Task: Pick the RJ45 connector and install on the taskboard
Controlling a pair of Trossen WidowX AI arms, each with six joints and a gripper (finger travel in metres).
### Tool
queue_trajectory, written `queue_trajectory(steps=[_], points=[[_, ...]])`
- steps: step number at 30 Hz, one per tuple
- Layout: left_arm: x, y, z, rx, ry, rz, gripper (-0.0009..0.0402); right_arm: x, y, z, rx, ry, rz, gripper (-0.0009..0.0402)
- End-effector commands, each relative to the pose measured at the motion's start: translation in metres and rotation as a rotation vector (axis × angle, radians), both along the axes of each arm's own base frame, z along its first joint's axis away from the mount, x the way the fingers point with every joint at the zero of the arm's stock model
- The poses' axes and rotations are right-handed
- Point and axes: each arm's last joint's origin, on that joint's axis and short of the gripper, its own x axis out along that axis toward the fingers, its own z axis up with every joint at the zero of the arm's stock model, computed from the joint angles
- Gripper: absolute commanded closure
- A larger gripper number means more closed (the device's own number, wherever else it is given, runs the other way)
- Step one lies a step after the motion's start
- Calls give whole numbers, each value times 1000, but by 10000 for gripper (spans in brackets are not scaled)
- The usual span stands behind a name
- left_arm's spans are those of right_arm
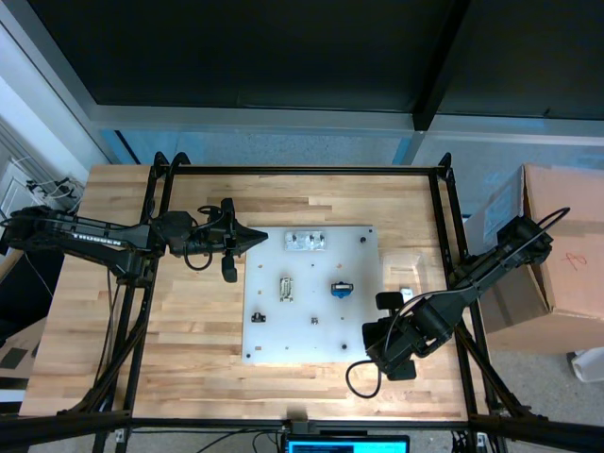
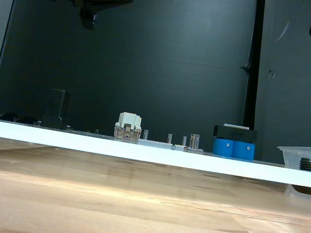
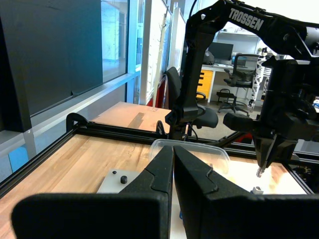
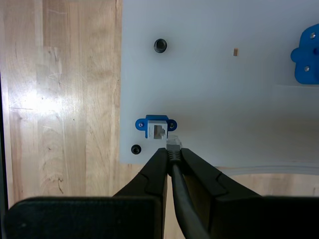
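Left end effector (image 3: pixel 173 149): pressed together, high over the taskboard (image 4: pixel 224 99) left edge.

Right end effector (image 4: pixel 172 152): pinching the RJ45 connector (image 4: pixel 173 144), held clear of its seat, near the blue jack (image 4: pixel 156 128).

Judgement: shift onto that 1 opening, square up, lower straight.

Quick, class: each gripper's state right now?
Left gripper: shut, empty, raised by the board's left edge.
Right gripper: shut on the RJ45 connector, over the board's edge.

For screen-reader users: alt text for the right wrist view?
Right gripper, above the taskboard, shut on the RJ45 connector, clear of its blue socket. Left gripper is outside this view, at the taskboard's left edge.
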Motion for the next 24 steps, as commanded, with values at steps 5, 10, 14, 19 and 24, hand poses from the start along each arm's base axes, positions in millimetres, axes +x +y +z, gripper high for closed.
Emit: queue_trajectory(steps=[5, 10, 14, 19, 24], points=[[0, 0, 0, 0, 0, 0, 393, 0, 0, -3, 4, -5, 0, 393], [0, 0, 0, 0, 0, 0, 393, 1, 1, -5, 9, -11, 1, 393], [0, 0, 0, 0, 0, 0, 393, 0, 1, -8, 12, -15, 3, 393], [0, 0, 0, 0, 0, 0, 393, -1, 3, -10, 12, -15, 9, 393], [0, 0, 0, 0, 0, 0, 393, 0, 5, -14, 7, -6, 16, 393]])
